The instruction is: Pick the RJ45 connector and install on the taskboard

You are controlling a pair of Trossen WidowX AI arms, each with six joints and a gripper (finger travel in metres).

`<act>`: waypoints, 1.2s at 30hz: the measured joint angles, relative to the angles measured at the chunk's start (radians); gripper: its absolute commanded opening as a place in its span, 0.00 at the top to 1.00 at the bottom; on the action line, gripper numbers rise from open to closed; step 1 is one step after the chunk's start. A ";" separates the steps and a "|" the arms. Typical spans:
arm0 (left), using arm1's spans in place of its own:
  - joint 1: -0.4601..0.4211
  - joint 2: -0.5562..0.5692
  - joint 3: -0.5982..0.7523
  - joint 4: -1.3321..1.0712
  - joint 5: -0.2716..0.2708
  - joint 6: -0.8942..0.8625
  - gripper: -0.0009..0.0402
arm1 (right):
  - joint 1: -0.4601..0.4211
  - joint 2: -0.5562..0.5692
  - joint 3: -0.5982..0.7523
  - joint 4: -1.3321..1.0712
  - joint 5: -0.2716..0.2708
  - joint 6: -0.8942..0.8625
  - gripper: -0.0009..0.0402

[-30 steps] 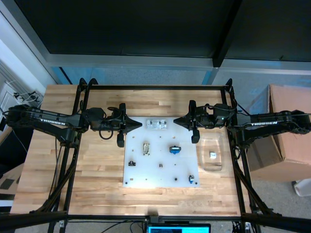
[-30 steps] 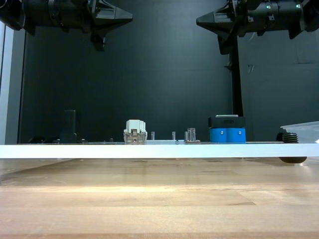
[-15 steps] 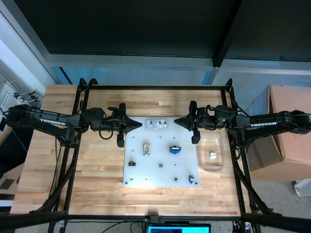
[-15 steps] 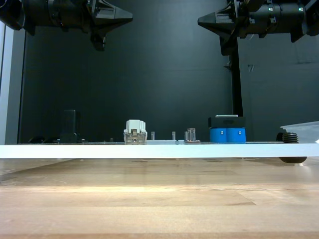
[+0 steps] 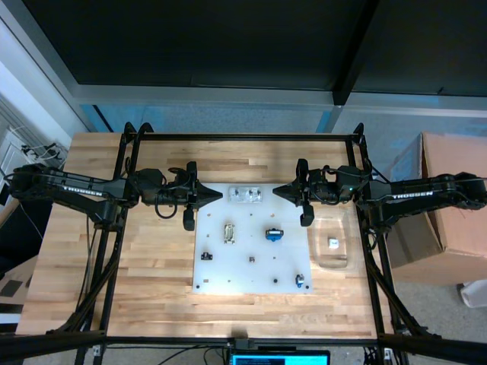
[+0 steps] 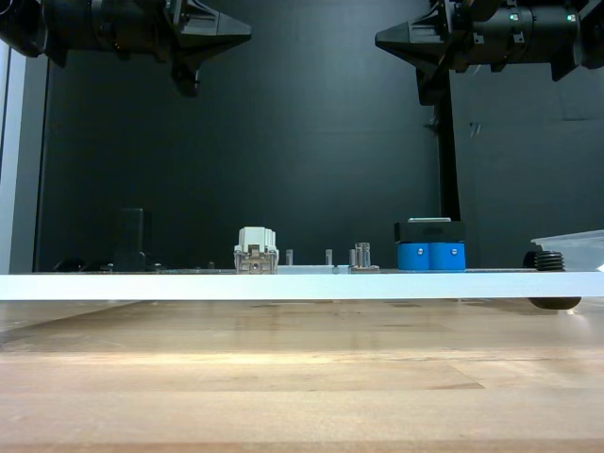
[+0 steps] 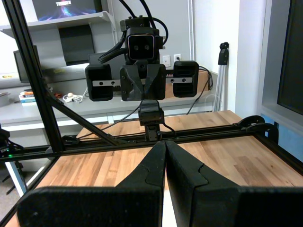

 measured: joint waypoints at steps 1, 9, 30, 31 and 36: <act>0.000 0.000 0.000 0.000 0.000 0.000 0.98 | 0.000 0.000 0.000 0.001 0.000 0.000 0.98; 0.000 0.000 0.000 0.000 0.000 0.000 0.98 | 0.000 0.000 0.000 0.002 0.000 0.000 0.98; 0.000 0.000 0.000 0.000 0.000 0.000 0.98 | 0.000 0.000 0.000 -0.037 0.000 -0.001 0.98; 0.000 0.000 0.000 0.000 0.000 0.000 0.98 | 0.000 0.000 0.000 -0.037 0.000 0.000 0.98; 0.000 0.000 0.000 0.000 0.000 0.000 0.98 | 0.000 0.000 0.000 -0.037 0.000 -0.001 0.98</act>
